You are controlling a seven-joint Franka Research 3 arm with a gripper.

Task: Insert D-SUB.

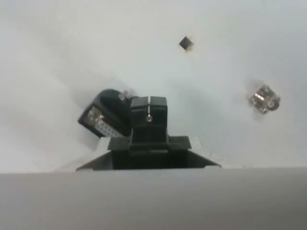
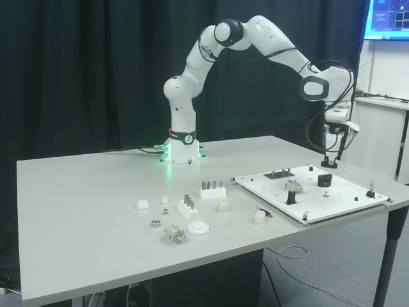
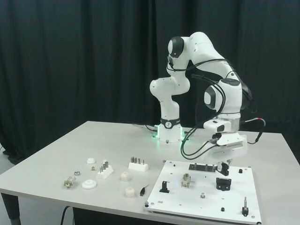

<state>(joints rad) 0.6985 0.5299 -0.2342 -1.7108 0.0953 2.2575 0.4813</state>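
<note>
I hold the gripper above the white board, its fingers pinching the black D-SUB connector, which sits tilted in the grasp. My worry: with the plug skewed, its pin face may meet the socket crooked and jam, or slip from the pads under pressing force.
</note>
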